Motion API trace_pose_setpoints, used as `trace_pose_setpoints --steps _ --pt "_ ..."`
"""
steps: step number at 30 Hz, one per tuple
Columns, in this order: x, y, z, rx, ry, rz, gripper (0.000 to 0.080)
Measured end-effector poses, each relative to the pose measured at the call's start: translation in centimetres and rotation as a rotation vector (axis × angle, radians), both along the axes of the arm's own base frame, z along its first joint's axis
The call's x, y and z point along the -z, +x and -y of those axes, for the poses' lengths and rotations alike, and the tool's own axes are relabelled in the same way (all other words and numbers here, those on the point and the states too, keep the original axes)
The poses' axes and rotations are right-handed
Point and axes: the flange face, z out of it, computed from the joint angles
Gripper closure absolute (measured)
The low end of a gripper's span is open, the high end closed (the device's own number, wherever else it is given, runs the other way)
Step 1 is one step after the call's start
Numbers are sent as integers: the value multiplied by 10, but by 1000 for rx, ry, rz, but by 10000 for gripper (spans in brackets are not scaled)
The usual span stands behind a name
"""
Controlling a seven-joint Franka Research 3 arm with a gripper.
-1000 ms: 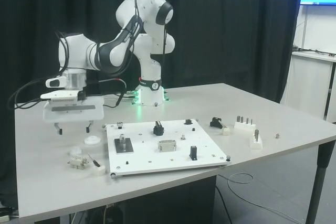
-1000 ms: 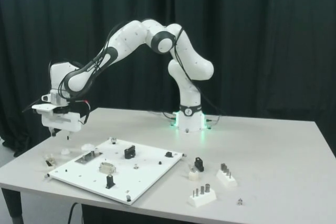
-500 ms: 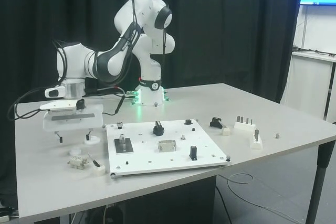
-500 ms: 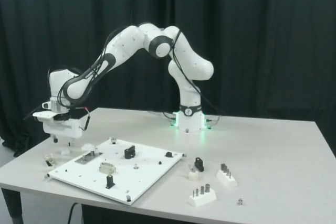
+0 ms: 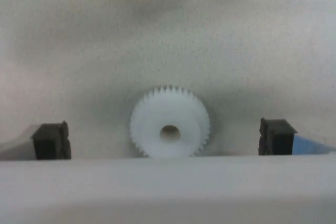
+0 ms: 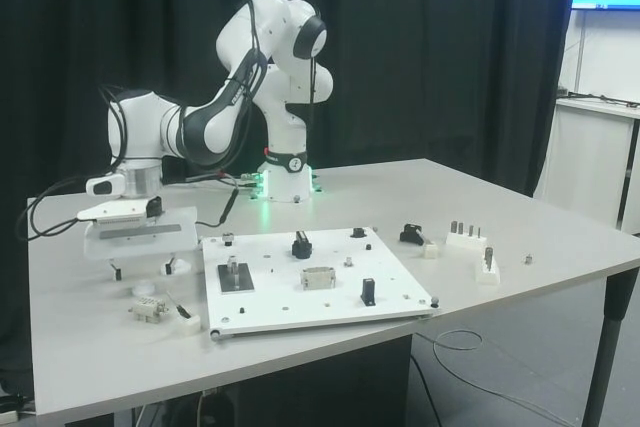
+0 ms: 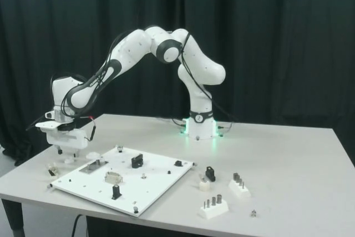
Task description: Pick medium gear.
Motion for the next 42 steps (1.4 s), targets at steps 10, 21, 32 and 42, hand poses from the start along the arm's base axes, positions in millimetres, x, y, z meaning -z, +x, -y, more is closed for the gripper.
trace_pose_setpoints --steps 10,21,32,42 --pt "10 1 0 -5 10 -3 3" --pt "17 1 0 -6 15 0 3" --pt "21 0 0 -6 17 -2 3" --pt "25 1 -1 -10 15 -3 3"
